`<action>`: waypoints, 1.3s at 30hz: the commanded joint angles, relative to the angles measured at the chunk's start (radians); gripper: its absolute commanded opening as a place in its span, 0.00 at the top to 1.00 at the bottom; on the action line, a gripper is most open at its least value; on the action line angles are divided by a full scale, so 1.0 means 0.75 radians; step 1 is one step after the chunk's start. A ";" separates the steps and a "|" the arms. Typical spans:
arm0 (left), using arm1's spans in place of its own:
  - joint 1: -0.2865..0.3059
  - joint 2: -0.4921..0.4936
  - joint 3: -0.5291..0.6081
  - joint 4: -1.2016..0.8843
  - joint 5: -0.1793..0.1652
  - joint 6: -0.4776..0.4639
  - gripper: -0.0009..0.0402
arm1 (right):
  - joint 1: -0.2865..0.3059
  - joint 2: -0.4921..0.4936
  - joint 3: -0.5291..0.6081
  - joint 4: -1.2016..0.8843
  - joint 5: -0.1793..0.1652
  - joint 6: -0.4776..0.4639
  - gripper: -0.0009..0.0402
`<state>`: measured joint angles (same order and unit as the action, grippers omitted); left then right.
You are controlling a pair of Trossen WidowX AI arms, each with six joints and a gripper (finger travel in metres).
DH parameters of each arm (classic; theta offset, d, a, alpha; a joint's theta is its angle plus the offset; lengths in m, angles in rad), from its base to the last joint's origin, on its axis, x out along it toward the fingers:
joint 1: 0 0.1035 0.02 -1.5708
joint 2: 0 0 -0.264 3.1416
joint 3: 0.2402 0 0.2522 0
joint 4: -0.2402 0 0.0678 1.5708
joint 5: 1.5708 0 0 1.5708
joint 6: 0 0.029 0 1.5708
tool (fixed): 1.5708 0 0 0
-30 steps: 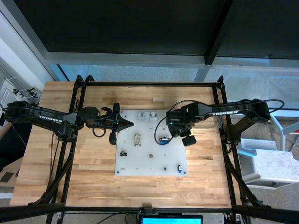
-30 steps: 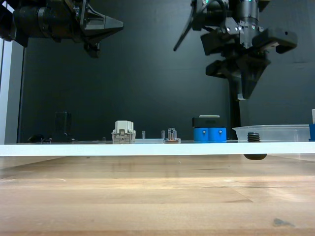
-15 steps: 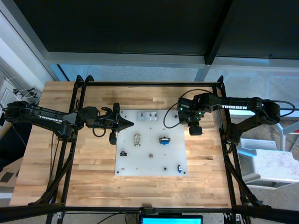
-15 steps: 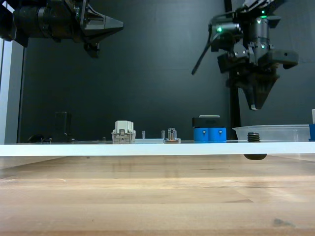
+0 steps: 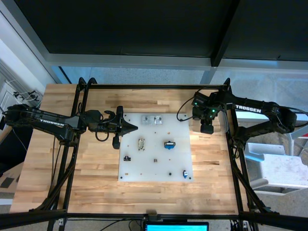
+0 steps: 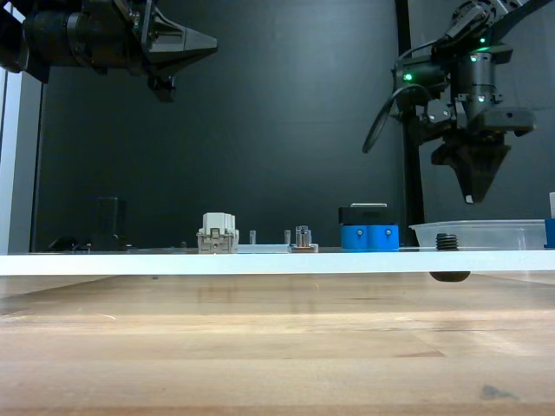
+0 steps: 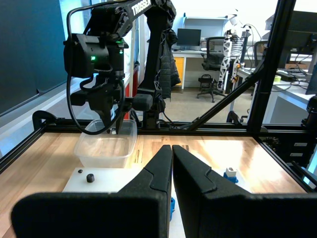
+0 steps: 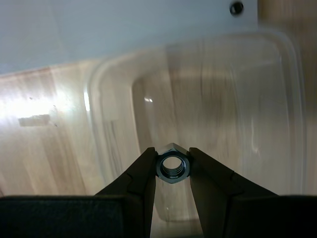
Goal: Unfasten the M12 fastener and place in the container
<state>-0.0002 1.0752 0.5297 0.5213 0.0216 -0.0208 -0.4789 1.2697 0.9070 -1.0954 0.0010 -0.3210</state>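
Observation:
The silver M12 nut is pinched between my right gripper's fingertips, with the clear container directly beneath it. In the low view my right gripper hangs just above the container. The black ribbed stud stands bare on the white board, and it also shows in the high view. The left wrist view shows my right gripper poised over the container. My left gripper hovers shut and empty over the board's left edge, high above it.
On the board stand a blue block, a grey connector, a small silver post and a blue-and-white part. A black frame surrounds the table close to the container.
My right gripper carried the nut from over the board's right half rightward and away, past the board's edge, and now hangs lower over the container. The left arm stayed still.

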 commanded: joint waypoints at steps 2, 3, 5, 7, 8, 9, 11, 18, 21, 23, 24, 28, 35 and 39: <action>0.000 0.000 0.001 0.000 0.000 0.001 0.98 | -0.026 -0.008 -0.033 0.001 0.010 -0.003 0.92; 0.000 0.000 0.001 0.000 0.000 0.001 0.98 | -0.028 -0.008 -0.037 0.001 0.010 -0.003 0.92; 0.000 0.000 0.001 0.000 0.001 0.001 0.98 | -0.028 -0.008 -0.041 0.002 0.010 -0.002 0.92; 0.000 0.000 0.001 0.000 0.001 0.001 0.98 | -0.027 -0.008 -0.042 0.010 0.010 -0.001 0.92; 0.000 0.000 0.001 0.000 0.000 0.001 0.98 | -0.027 -0.008 -0.042 0.017 0.010 0.001 0.92; 0.001 0.000 0.001 0.000 0.001 0.001 0.98 | -0.027 -0.008 -0.042 0.021 0.010 0.003 0.92; 0.000 0.000 0.001 0.000 0.000 0.001 0.98 | -0.027 -0.008 -0.042 0.021 0.016 0.003 0.92; 0.000 0.000 0.001 0.000 0.000 0.001 0.98 | -0.027 -0.008 -0.042 0.021 0.069 0.001 0.77; 0.000 0.000 0.001 0.000 0.000 0.001 0.98 | -0.027 -0.008 -0.042 0.021 0.114 0.002 0.65; 0.001 0.000 0.001 0.000 0.000 0.001 0.98 | -0.027 -0.008 -0.042 0.017 0.138 0.004 0.58; 0.000 0.000 0.001 0.000 0.000 0.001 0.98 | -0.027 -0.008 -0.042 0.013 0.139 0.003 0.54; 0.000 0.000 0.001 0.000 0.000 0.001 0.98 | -0.027 -0.008 -0.042 0.011 0.139 0.003 0.44; 0.000 0.000 0.001 0.000 0.000 0.001 0.98 | -0.027 -0.008 -0.042 0.010 0.139 0.003 0.34; 0.001 0.000 0.001 0.000 0.000 0.001 0.98 | -0.027 -0.008 -0.042 0.012 0.139 0.003 0.34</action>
<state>-0.0002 1.0752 0.5297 0.5209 0.0216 -0.0204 -0.4999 1.2633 0.8753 -1.0874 0.1051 -0.3195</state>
